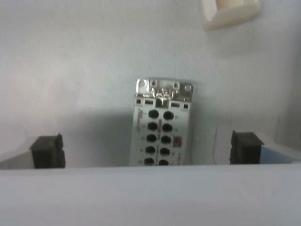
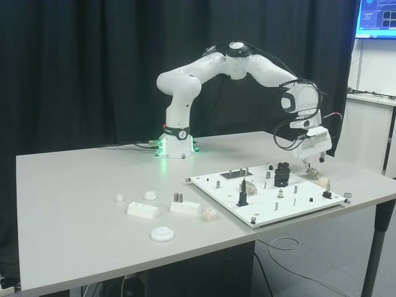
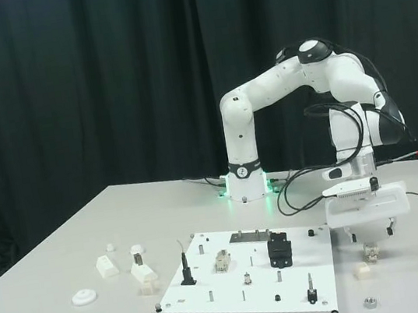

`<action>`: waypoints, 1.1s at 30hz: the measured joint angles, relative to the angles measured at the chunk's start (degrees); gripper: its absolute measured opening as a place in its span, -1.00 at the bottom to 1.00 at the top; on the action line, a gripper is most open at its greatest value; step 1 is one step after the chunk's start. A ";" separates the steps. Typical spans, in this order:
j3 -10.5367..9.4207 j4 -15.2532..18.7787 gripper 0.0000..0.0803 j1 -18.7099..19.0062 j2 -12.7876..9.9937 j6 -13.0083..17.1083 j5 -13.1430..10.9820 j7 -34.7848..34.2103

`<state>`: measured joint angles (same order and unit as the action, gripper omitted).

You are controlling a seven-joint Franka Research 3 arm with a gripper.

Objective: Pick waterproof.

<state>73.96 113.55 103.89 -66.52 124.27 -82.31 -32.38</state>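
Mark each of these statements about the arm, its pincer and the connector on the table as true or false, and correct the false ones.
1. The pincer holds the connector. False: its fingers stand open on either side, apart from it.
2. The connector lies on the grey table. True.
3. The pincer hangs over the middle of the white board. False: it hangs beside the board.
4. The connector has two rows of black holes. True.
5. A green light glows at the arm's base. True.

connector on table | between pincer fingertips
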 joint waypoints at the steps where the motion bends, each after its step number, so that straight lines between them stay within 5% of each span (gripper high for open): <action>1: 0.30 0.00 0.95 0.08 0.01 -0.06 0.00 0.00; 19: 6.72 -0.58 0.99 1.09 0.03 -5.58 1.70 -0.03; 33: 9.46 -2.83 0.99 0.56 0.02 -7.85 4.97 -0.03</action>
<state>83.42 110.72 104.45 -66.50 116.43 -77.34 -32.42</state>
